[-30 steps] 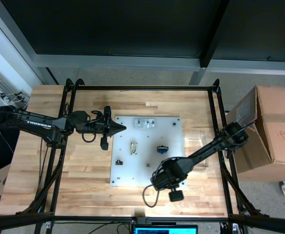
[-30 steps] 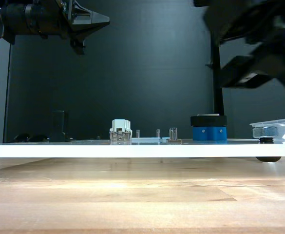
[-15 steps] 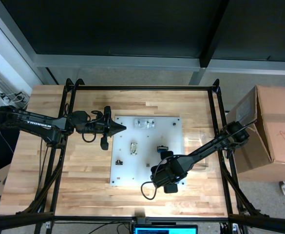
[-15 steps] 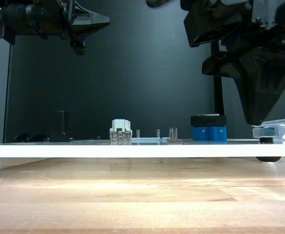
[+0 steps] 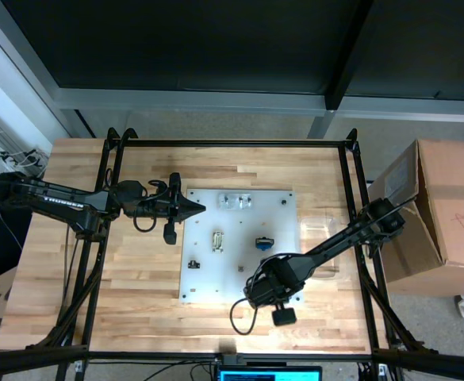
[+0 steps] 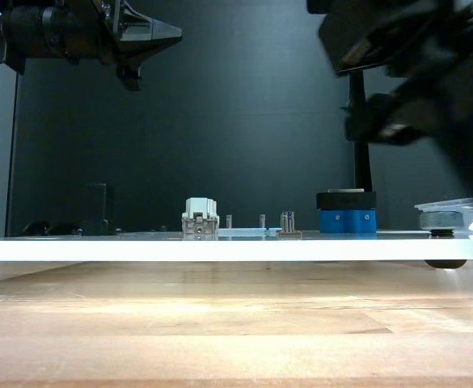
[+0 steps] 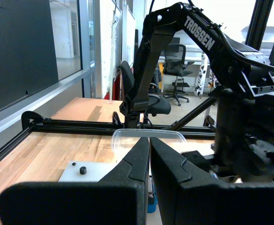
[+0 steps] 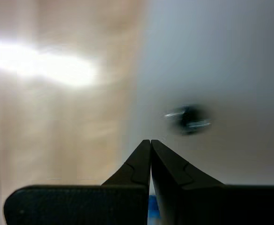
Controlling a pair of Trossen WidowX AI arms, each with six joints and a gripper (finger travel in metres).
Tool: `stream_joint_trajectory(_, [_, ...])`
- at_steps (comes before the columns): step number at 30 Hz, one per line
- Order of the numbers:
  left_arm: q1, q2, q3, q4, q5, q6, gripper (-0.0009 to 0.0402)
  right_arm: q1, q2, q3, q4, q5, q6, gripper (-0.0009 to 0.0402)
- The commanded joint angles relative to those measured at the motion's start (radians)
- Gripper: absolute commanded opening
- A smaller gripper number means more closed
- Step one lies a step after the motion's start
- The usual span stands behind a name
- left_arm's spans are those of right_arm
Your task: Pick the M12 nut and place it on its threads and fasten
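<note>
Now my right jaws, pressed together empty, have swung off the nut [image 6: 440, 218], seemingly seated on its stud [image 6: 441, 233]. Left jaws, likewise closed, hang over the board's [image 5: 208, 270] left edge.

**Right arm smeared, stud covered**

From its own camera, the right gripper [image 8: 150, 142] faced a blurred dark spot [image 8: 189, 118] on the white board [image 8: 230, 56], too smeared to identify. In the low view that gripper was a dark smear, and the M12 nut [image 6: 440, 217] showed dimly above the stud [image 6: 441, 233]. In the high view the right arm [image 5: 319, 255] hid the board's near right edge, so whether the nut sat on its stud could not be told. The left gripper [image 6: 176, 34], raised over the board's far left corner, had its arm cut off by the frame.
</note>
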Motion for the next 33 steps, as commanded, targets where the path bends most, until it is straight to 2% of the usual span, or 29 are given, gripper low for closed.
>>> stream_joint_trajectory(1, [0.000,0.000,0.000,0.000,0.000,0.000,0.0000,0.000,-0.003,0.000,-0.016,-0.041,-0.004,0.0000])
stream_joint_trajectory(3, [0.000,0.000,0.000,0.000,0.000,0.000,0.0000,0.000,-0.006,0.003,-0.027,0.010,-0.001,0.0000])
stream_joint_trajectory(8, [0.000,0.000,0.000,0.000,0.000,0.000,0.0000,0.001,-0.006,0.024,-0.093,0.253,0.035,0.0000])
stream_joint_trajectory(11, [0.000,0.000,0.000,0.000,0.000,0.000,0.0000,0.001,-0.006,0.025,-0.080,0.321,0.052,0.0000])
stream_joint_trajectory(17, [0.000,0.000,0.000,0.000,0.000,0.000,0.0000,0.003,-0.005,0.003,-0.018,0.318,0.050,0.0000])
stream_joint_trajectory(23, [0.000,0.000,0.000,0.000,0.000,0.000,0.0000,0.005,-0.005,-0.007,0.008,0.277,0.042,0.0000])
stream_joint_trajectory(25, [0.000,0.000,0.000,0.000,0.000,0.000,0.0000,0.005,-0.005,-0.008,0.008,0.224,0.041,0.0000])
stream_joint_trajectory(28, [0.000,0.000,0.000,0.000,0.000,0.000,0.0000,0.005,-0.006,-0.008,0.002,0.043,0.033,0.0000])
stream_joint_trajectory(29, [0.000,0.000,0.000,0.000,0.000,0.000,0.0000,0.005,-0.006,-0.008,-0.004,-0.007,0.031,0.0000])
stream_joint_trajectory(30, [0.000,0.000,0.000,0.000,0.000,0.000,0.0000,0.006,-0.007,-0.008,-0.013,-0.028,0.031,0.0000])
stream_joint_trajectory(31, [0.000,0.000,0.000,0.000,0.000,0.000,0.0000,0.006,-0.007,-0.008,-0.024,-0.015,0.032,0.0000])
stream_joint_trajectory(33, [0.000,0.000,0.000,0.000,0.000,0.000,0.0000,0.006,-0.011,-0.008,-0.044,0.068,0.052,0.0000])
